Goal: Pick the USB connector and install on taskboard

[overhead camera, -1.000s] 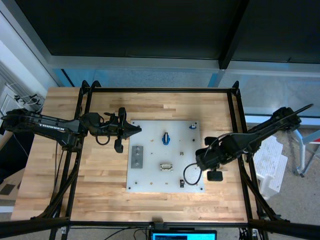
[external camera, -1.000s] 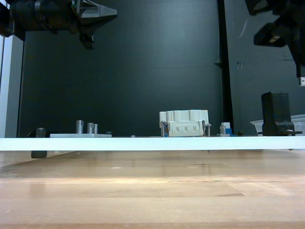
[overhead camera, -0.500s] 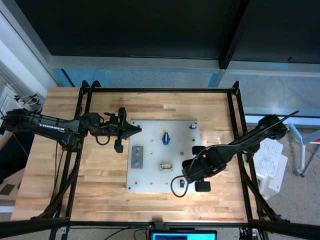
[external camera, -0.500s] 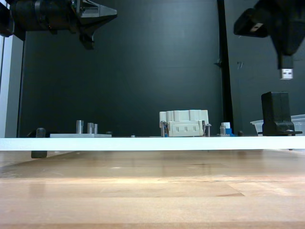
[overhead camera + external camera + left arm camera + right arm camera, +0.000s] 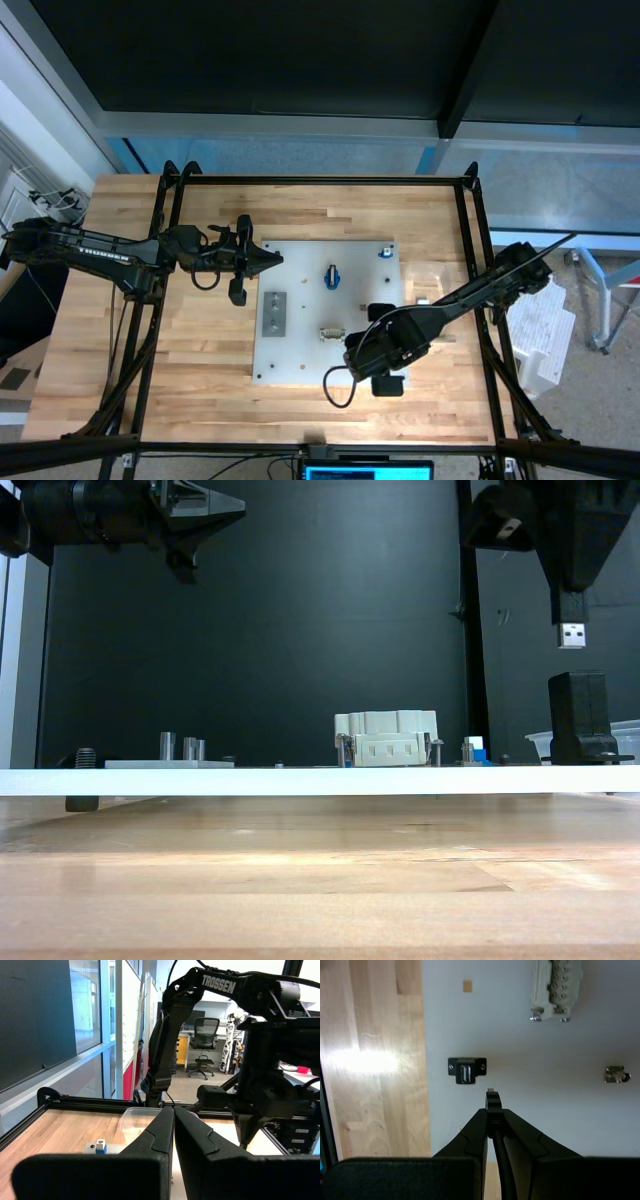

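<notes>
- Pinching the USB connector by its black body, the right gripper points straight down over the near right part of the taskboard. The silver plug sticks out below its fingertips.
- Seen in the low view, the plug hangs above the small black fitting with a clear gap between them.
- Seen from the right wrist, the plug's tip lies near the fitting's slot but a little off to one side of it.
- A black cable runs from the connector and loops out past the board's near edge.
- The right arm reaches from the table's right edge diagonally inward and toward the near side, bent down at the wrist.
- Farther back on the board stand the beige socket, the grey block and the blue clip, none of them touched by either gripper.
- The left gripper has its fingers pressed together on nothing. It hovers high above the board's far left corner, pointing right.
- The left arm stretches level from the left edge.
</notes>
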